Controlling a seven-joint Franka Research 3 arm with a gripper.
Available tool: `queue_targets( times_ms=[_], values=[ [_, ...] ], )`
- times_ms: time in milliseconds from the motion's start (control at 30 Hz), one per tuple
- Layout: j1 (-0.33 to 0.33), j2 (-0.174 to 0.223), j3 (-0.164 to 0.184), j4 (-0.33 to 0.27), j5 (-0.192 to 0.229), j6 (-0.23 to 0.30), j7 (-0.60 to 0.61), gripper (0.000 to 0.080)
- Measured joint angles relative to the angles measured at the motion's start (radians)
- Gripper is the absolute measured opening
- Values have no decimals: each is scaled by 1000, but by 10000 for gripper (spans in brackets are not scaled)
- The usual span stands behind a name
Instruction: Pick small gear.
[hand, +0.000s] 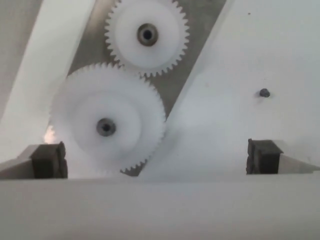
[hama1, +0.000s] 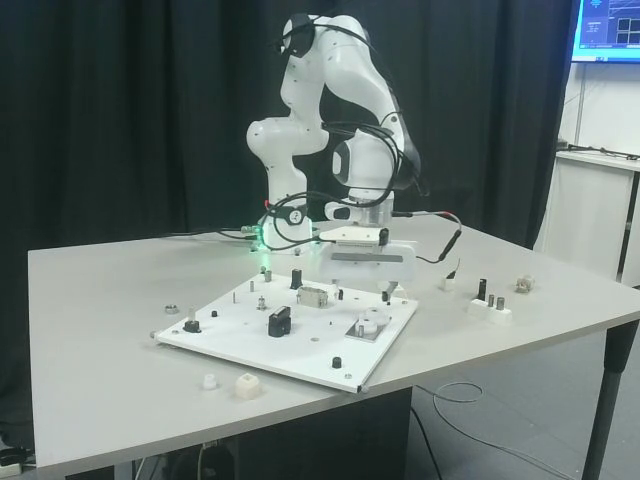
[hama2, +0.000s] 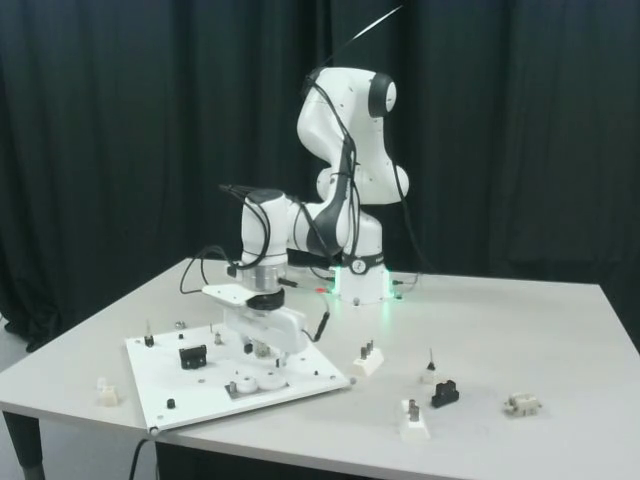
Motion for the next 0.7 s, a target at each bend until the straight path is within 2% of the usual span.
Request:
queue_targets(
  times_ms=[700],
  values=[
    [4,2,8,0,0,2,0,800]
  ],
)
